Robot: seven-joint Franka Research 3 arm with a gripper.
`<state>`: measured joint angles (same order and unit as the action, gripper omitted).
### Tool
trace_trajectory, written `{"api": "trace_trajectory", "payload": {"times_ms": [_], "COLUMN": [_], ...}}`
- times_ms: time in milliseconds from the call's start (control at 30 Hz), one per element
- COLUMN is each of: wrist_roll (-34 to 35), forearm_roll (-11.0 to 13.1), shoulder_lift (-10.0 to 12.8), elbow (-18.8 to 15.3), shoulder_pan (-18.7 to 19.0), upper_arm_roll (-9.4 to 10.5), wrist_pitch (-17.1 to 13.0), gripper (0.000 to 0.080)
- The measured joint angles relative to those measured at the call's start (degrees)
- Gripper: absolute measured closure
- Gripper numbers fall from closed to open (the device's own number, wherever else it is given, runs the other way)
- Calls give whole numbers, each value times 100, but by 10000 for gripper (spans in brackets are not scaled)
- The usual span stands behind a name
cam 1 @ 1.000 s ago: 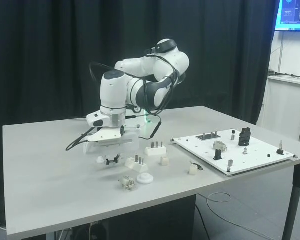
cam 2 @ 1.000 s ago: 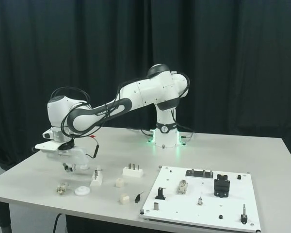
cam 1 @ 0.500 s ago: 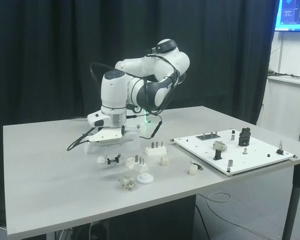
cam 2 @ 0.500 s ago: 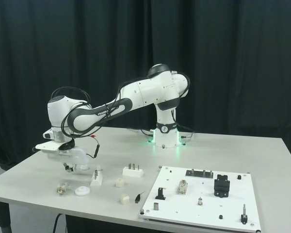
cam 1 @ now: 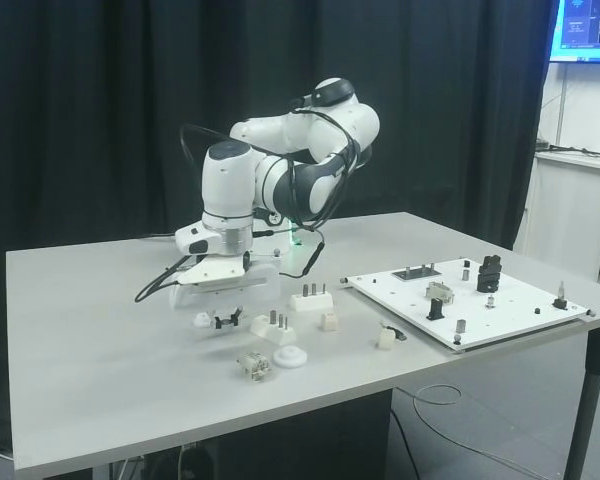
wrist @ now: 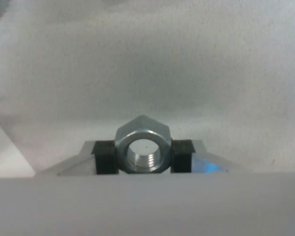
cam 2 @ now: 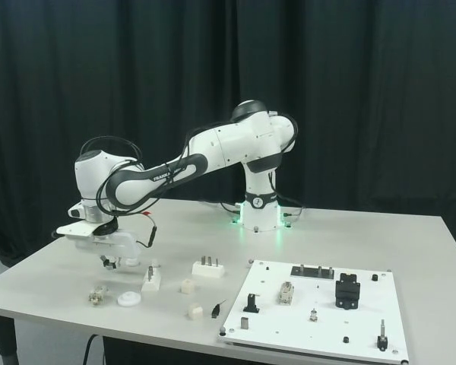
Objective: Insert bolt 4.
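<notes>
Pinching a hexagonal metal piece (wrist: 142, 149) between the two black pads (wrist: 105, 157), with a threaded bore facing the wrist camera; reads more as a nut than a bolt from that angle, though presumably the part meant by the task. Held clear of the grey table (cam 1: 100, 330) under the gripper (cam 1: 223, 321), near the far end of the table from the white board (cam 2: 319, 315), with small white blocks (cam 1: 311, 300) and a white gear (cam 1: 290, 358) lying close below. Judged as the carry step: part already lifted, insertion not yet begun. Worth keeping the grip firm and level, since only two flats are clamped and a tilt would spoil alignment later. Better to rise enough first to clear the pegs standing in the white blocks, then travel across to the board without brushing the black fixture (cam 2: 347, 291) on it. Target hole cannot be told from these views, so best to slow down over the board, square the bore to the seat, and lower straight, without sideways push. Jamming or cross-threading seems the main risk.
</notes>
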<state>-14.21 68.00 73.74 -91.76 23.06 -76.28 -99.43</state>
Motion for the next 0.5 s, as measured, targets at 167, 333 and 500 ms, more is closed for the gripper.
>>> {"api": "trace_trajectory", "payload": {"times_ms": [167,333,500], "wrist_roll": [0,0,0], "forearm_roll": [4,12,22], "shoulder_lift": [0,0,0], "elbow": [-23,-78,-146], "shoulder_pan": [19,66,136], "upper_arm_roll": [0,0,-2], "wrist_pitch": [18,35,83], "gripper": [575,575,575]}}
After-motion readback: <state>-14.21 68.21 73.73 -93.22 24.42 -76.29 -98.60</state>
